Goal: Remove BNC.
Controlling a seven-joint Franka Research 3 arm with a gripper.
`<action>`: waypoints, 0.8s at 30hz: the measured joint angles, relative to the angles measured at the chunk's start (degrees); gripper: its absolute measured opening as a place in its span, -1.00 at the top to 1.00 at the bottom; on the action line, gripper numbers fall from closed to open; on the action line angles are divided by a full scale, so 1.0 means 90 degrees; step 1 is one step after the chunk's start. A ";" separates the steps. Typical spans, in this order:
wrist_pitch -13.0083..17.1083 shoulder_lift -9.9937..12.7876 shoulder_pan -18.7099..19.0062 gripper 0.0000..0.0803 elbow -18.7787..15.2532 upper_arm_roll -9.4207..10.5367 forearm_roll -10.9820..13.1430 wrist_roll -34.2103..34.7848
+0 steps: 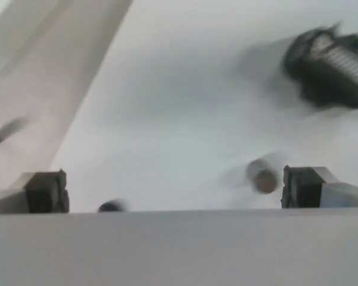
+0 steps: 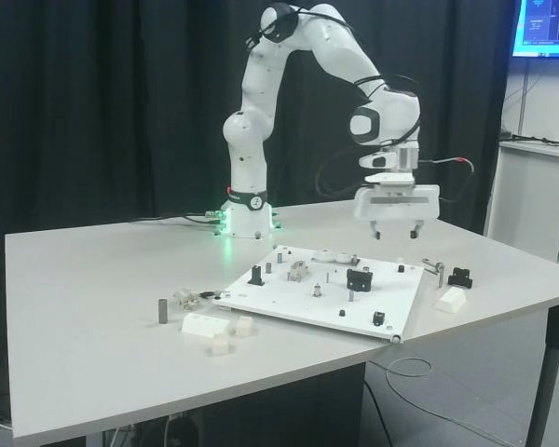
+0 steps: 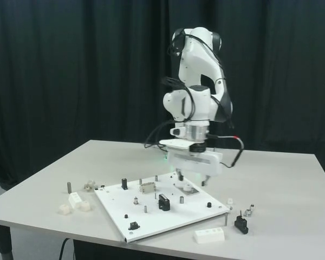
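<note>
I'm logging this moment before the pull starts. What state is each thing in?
White arm's gripper: open, hanging above the board, holding nothing.
White flat assembly board: lying on the grey table, parts standing on it.
Black connector block: upright on the board, untouched.
White block: lying on the table, off the board.

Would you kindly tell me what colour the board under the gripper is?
White; the board shows best in the second room view, beneath the gripper.

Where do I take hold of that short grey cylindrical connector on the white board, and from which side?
Pinch the round side wall, coming straight down from above: the short grey cylindrical connector appears to stand upright on the white board, with bare board around it. It sits near one finger of the open gripper, so centre sideways first.
</note>
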 joint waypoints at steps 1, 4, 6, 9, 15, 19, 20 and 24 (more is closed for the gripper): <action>-0.0006 -0.0012 -0.0024 -0.99 0.0001 -0.0049 -0.0017 0.0000; -0.0021 -0.0047 -0.0117 -0.99 0.0016 -0.0168 -0.0078 0.0000; -0.0026 -0.0070 -0.0198 -0.99 0.0031 -0.0234 -0.0132 0.0000; -0.0027 -0.0102 -0.0339 -0.99 0.0059 -0.0298 -0.0240 -0.0013; -0.0038 -0.0136 -0.0710 -0.99 0.0143 -0.0328 -0.0437 -0.0229; -0.0094 -0.0150 -0.0938 -0.99 0.0196 -0.0324 -0.0475 -0.0596; -0.0105 -0.0157 -0.0994 -0.99 0.0204 -0.0324 -0.0475 -0.0705; -0.0158 -0.0186 -0.1170 -0.99 0.0215 -0.0322 -0.0475 -0.1051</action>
